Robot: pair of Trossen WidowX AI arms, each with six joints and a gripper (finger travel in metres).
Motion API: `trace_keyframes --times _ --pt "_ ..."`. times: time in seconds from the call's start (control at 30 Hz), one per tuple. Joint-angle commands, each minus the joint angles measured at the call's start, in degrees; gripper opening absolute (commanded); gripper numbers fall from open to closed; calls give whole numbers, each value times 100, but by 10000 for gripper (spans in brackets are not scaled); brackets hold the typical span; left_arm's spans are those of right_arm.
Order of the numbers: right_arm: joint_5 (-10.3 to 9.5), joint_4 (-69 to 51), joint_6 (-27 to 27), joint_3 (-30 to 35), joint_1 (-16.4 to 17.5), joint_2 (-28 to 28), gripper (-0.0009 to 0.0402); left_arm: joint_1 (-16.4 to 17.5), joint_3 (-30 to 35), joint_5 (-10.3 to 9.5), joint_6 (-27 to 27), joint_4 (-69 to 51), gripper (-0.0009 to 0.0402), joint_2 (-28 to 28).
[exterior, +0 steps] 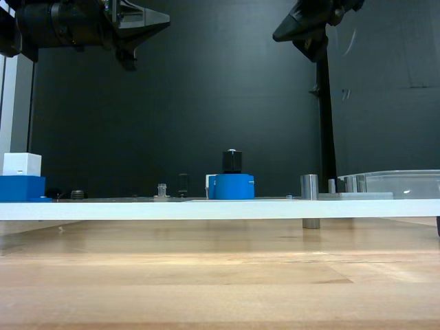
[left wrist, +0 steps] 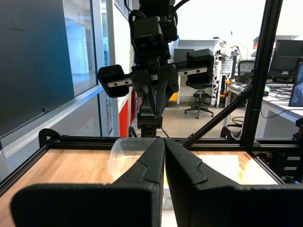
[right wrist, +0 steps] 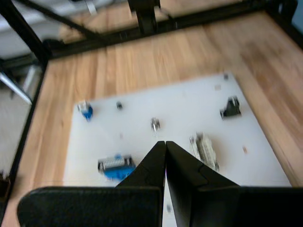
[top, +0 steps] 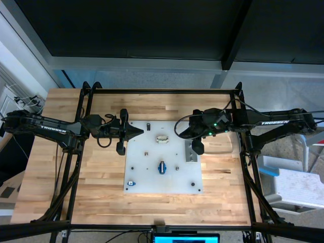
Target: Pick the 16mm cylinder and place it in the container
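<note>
From above, the left gripper (top: 137, 132) hovers over the left edge of the white board (top: 152, 177), its fingers pressed together and empty. The right gripper (top: 185, 133) hovers over the board's right part, also closed on nothing. The 16mm cylinder (top: 177, 167) stands on the board's right side, and the container (top: 218, 147) lies just beside the board's right edge.

At table height, both grippers hang high above the board. The cylinder (exterior: 309, 186) stands upright in it, untouched.

The left wrist camera shows fingers (left wrist: 151, 161) touching along their length.

The right wrist camera shows fingers (right wrist: 151, 163) meeting above the board.
</note>
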Motion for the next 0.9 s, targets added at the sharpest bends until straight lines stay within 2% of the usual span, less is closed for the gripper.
trace_keyframes --times 0.03,0.5,0.9 --pt "-2 -837 -85 490 9 282 0 0 0 2 2 0 0 2" --pt "2 -3554 -44 2426 114 1759 0 0 0 2 2 -2 0 2" --pt "9 -3810 -20 2870 579 2686 0 0 0 2 0 -2 0 2"
